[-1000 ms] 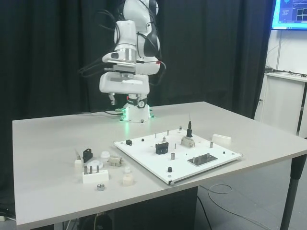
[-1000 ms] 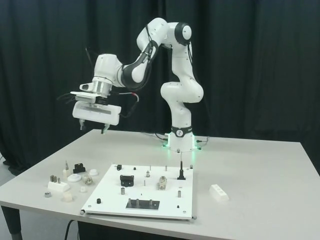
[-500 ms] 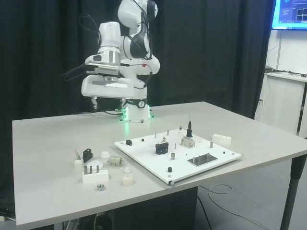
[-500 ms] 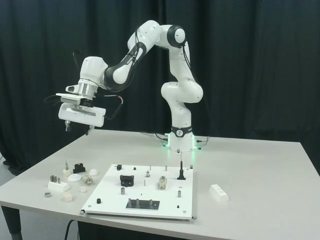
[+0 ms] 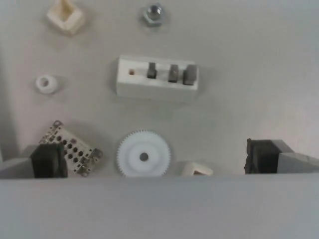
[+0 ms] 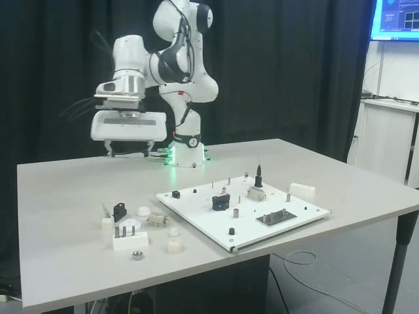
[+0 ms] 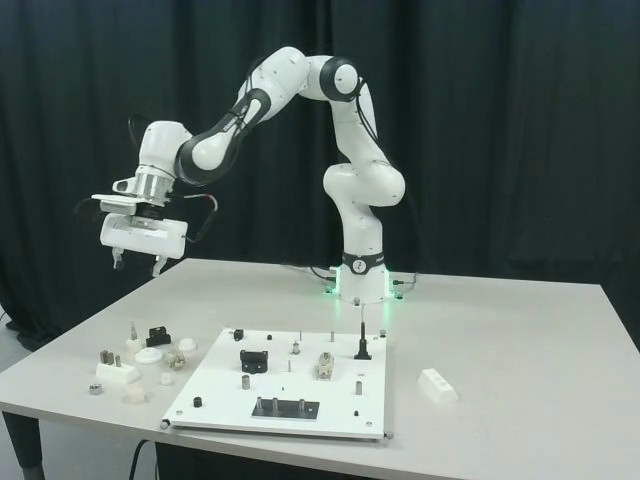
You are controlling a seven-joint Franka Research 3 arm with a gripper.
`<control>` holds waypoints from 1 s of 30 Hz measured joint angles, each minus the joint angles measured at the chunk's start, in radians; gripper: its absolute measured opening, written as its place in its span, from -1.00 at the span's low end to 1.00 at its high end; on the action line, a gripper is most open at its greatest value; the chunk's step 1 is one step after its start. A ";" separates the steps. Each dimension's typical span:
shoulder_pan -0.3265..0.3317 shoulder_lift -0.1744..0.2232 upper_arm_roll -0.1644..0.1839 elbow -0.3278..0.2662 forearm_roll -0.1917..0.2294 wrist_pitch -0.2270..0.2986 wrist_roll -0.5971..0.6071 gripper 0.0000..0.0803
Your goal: Pick Ethernet.
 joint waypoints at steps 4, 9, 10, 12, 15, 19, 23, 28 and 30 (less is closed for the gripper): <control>-0.026 0.029 0.000 0.031 0.021 -0.033 0.000 0.99; -0.053 0.062 0.000 0.067 0.037 -0.079 0.000 0.99; -0.057 0.068 0.000 0.073 0.038 -0.089 0.000 0.99; -0.067 0.080 0.000 0.083 0.040 -0.102 0.000 0.99; -0.080 0.096 0.000 0.096 0.045 -0.121 0.001 0.99; -0.096 0.112 0.000 0.105 0.052 -0.134 0.001 0.99; -0.110 0.126 0.000 0.106 0.059 -0.136 0.001 0.99; -0.126 0.138 0.000 0.106 0.070 -0.143 0.001 0.99; -0.132 0.142 0.000 0.106 0.074 -0.149 0.001 0.99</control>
